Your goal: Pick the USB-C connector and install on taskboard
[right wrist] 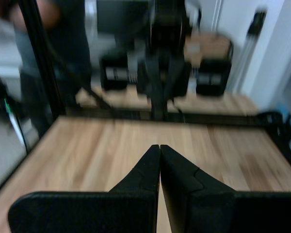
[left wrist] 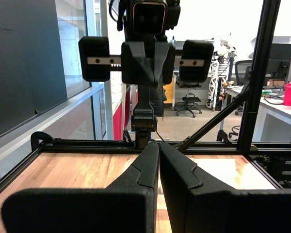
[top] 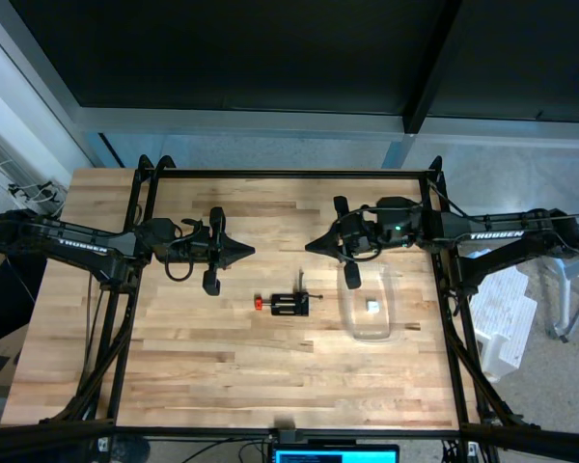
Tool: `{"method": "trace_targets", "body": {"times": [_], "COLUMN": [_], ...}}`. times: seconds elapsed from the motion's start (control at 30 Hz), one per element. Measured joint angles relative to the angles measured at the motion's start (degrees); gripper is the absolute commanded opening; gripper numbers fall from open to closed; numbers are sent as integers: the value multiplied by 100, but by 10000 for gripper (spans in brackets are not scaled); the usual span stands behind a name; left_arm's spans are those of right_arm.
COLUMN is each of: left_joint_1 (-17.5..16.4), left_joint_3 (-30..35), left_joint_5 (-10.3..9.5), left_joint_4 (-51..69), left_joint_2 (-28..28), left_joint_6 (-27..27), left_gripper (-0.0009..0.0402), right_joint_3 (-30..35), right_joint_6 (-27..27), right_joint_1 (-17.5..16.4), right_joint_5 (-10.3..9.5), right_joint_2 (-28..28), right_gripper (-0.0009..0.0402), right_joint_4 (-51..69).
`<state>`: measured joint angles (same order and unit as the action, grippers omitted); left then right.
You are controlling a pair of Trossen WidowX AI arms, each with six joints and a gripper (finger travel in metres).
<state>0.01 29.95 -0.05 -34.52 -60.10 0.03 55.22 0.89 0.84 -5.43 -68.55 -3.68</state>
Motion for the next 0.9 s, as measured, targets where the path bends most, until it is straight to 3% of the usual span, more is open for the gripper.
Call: {"method": "trace_targets", "body": {"times": [0.07,0.43,0.67,0.9], "left_joint_1": [0,0,0,0], "left_joint_3": [-2,-2,0,-2], "left_joint_5": [0,0,0,2], "left_joint_4": [0,0,0,2], "left_joint_2": [0,0,0,0], "left_joint_6": [2,2,0,0], "left_gripper": [0,0,0,0], "right_joint_3": [-278,-975,-1545,-1714], "right_joint_6": [-166,-404,-507,-505], "right_joint_1": [2,-7,-20,-20], "right_joint_5": [7,669,688,680], "right_joint_2": [50,133,186,236], "right_gripper": [0,0,0,0], "right_joint_4": [-483,-1613,-2632,-2695]}}
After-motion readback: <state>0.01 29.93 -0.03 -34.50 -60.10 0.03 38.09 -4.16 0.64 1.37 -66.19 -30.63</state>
